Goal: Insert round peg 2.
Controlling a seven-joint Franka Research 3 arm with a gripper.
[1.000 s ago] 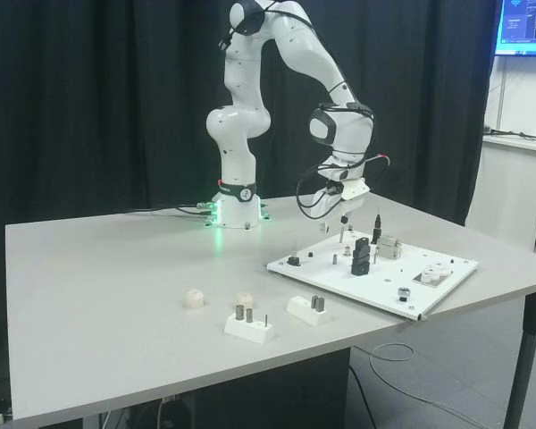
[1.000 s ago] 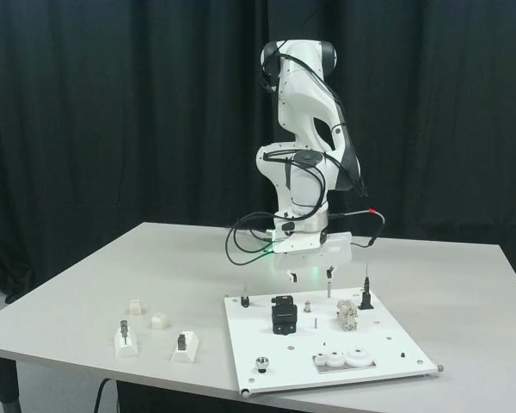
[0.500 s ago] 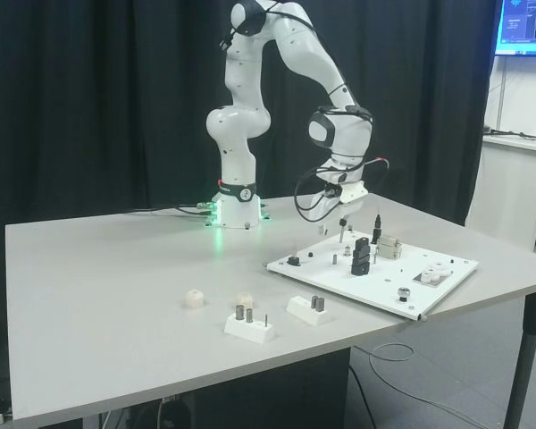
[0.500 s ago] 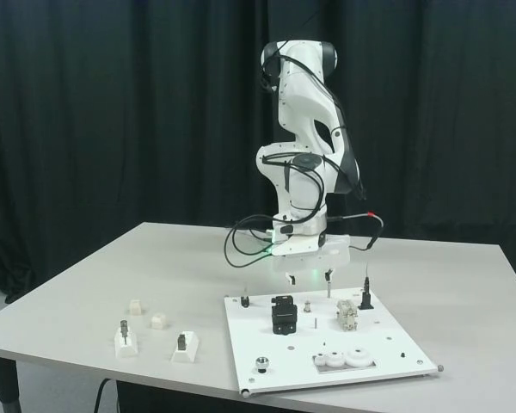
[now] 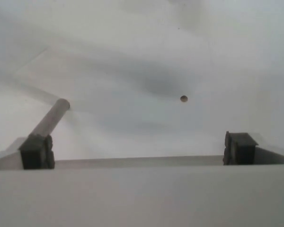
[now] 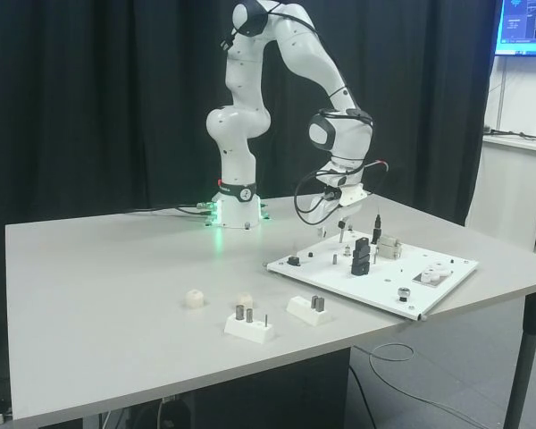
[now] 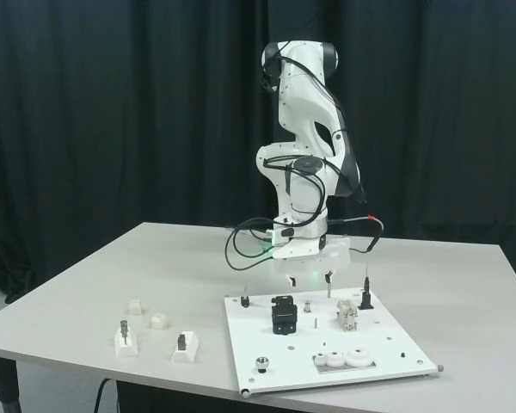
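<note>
The gripper (image 7: pixel 310 280) is hovering low over the far edge of the white assembly board (image 7: pixel 387 353), and its jaws are standing wide apart. In the wrist view, the round peg (image 5: pixel 49 119) is clinging to one finger pad (image 5: pixel 36 151) alone, slanting out toward the board, while the other pad (image 5: pixel 240 147) is sitting clear of it. A small round hole (image 5: pixel 183 98) is showing on the board below, between the fingers. White peg holders (image 6: pixel 249 325) are resting on the grey table (image 6: pixel 98 286), well apart from the board.
</note>
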